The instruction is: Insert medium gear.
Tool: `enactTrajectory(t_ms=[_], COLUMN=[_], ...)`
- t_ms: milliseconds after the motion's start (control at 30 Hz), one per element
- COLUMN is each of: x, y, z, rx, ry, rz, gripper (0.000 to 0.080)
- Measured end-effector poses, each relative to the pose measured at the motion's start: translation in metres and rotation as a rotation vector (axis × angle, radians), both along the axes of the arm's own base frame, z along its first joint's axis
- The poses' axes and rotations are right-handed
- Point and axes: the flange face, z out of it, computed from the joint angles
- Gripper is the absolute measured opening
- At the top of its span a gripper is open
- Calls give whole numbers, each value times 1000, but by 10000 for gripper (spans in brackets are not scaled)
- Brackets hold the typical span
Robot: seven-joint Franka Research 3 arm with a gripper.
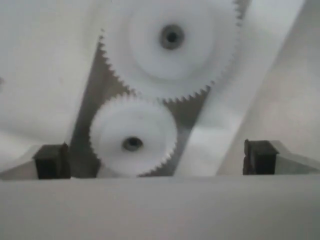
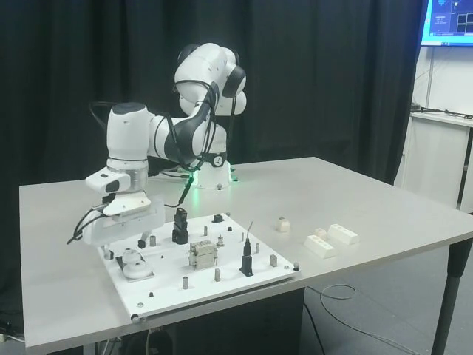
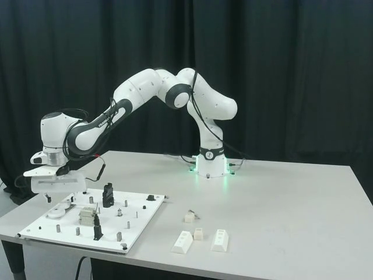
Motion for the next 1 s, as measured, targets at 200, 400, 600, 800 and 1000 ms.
enactTrajectory(t_ms=[200,400,600,800,1000], x=[1,3,5,7,8], y=[-8,-12,-15,-19,-24], z=[13,22,27,24,16], rx=[-27,-45,-58,-75,-85], ry=[-12,-29,-46,-59,-58], rz=[-53,-105,-145,-188,-210], gripper=[786,797,800,800,800])
